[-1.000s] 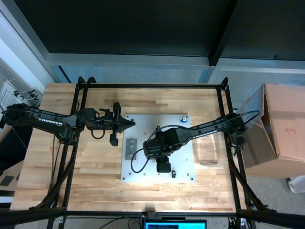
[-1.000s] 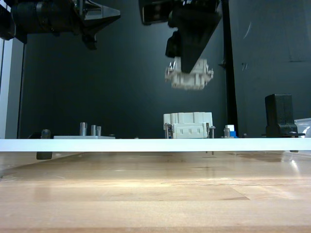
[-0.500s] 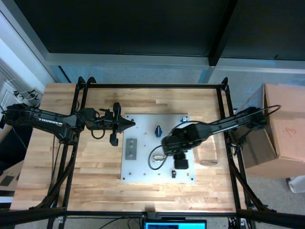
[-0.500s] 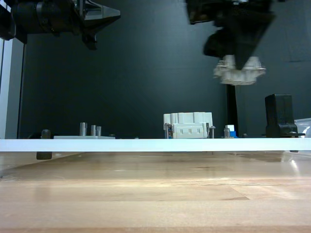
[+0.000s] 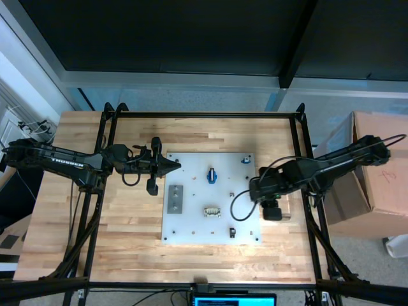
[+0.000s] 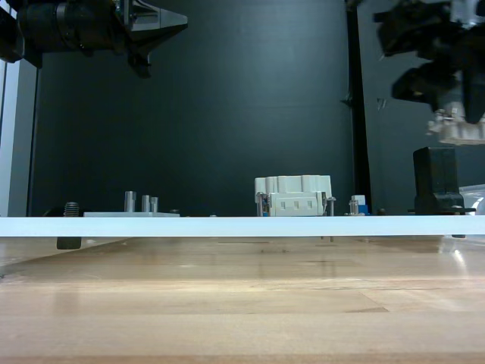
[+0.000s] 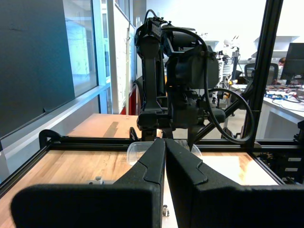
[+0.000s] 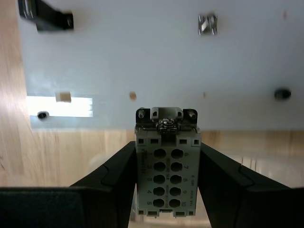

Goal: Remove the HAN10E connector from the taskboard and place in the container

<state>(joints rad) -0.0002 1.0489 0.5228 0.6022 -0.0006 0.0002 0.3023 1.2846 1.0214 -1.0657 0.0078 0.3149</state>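
My right gripper [image 5: 268, 203] hangs past the right edge of the white taskboard [image 5: 191, 223], shut on the beige HAN10E connector [image 8: 167, 166], which sits upright between its fingers [image 8: 114, 178]. In the low view the held connector [image 6: 458, 130] is high in the air, well clear of its beige base [image 6: 294, 197] still on the board. That base [image 5: 212, 211] shows near the board's middle. The clear container [image 5: 288, 210] lies beside the board, partly hidden under the gripper. My left gripper [image 5: 174, 164] hovers shut and empty over the board's far-left corner.
A grey block with pegs [image 5: 174, 198], a blue part [image 5: 211, 174] and a small black part [image 5: 233, 232] sit on the board. A black block [image 6: 437, 180] stands at the right in the low view. A black frame [image 5: 204, 115] surrounds the table; a cardboard box [image 5: 376, 175] stands outside.
My right gripper has carried the connector rightward, from above its base on the board to the board's right edge by the container. The left arm has not moved.
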